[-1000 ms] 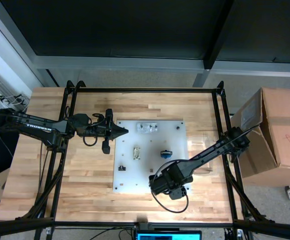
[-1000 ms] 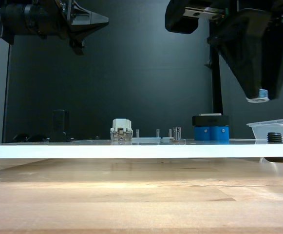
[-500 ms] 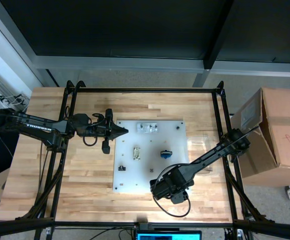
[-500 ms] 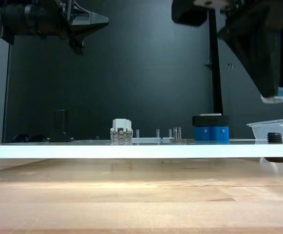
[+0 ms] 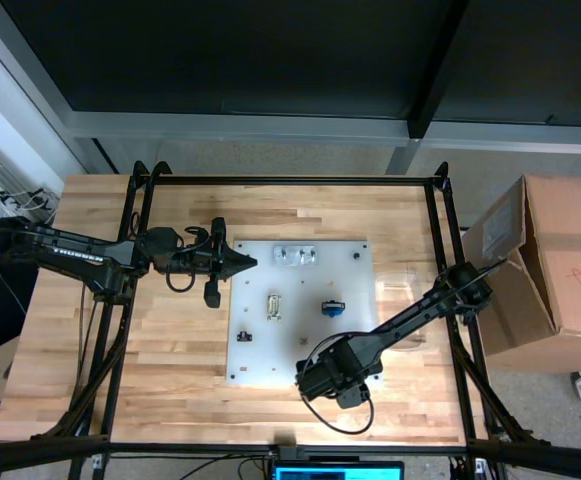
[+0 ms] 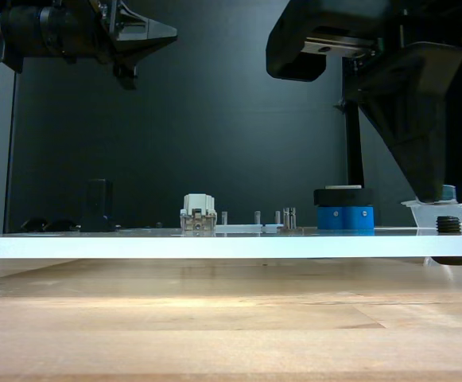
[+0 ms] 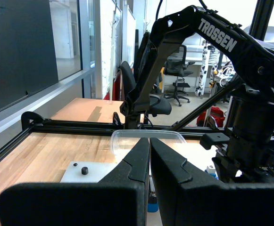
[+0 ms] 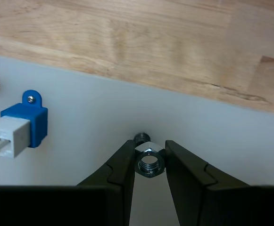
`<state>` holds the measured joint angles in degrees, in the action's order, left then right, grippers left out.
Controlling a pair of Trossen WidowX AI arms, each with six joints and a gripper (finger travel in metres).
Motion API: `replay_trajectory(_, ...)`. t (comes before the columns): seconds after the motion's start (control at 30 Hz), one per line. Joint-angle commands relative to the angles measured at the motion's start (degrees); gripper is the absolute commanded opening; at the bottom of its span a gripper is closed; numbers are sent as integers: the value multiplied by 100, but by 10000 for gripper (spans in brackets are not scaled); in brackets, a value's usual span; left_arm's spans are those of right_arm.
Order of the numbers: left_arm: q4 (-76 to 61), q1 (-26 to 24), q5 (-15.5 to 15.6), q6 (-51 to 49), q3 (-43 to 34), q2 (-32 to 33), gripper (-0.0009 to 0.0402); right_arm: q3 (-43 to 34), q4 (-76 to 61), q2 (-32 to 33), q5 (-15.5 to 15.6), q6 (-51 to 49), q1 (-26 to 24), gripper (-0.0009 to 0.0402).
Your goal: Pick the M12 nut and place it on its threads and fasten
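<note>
Silver nut (image 8: 149, 164) sits pinched between the fingers of the right pincer (image 8: 149, 147), with its bore facing down so the hole can meet the threads. That pincer hangs low over the near right edge of the white board (image 8: 70, 165). The black ribbed stud (image 8: 141, 138) shows bare just beyond the nut, not yet under it. My reading is that a small shift must line them up before any turning. Left pincer (image 7: 149, 141) hovers high near the board's far left corner, above the tabletop (image 5: 170, 390), with its fingers pressed together on nothing, well apart from the work.
</note>
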<state>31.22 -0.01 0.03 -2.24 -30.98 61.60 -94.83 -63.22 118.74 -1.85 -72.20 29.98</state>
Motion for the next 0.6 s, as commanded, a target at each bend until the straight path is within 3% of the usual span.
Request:
replay_trajectory(0.03, 0, 0, 0, 0, -2, 0, 0, 26, -7, 2, 15, -2, 0, 9)
replay_trajectory(0.23, 0, 0, 0, 0, -2, 0, 0, 63, -9, 2, 160, 142, -9, 9)
replay_trajectory(0.6, 0, 0, 0, 0, -2, 0, 0, 48, 17, 98, 144, 142, -26, 9)
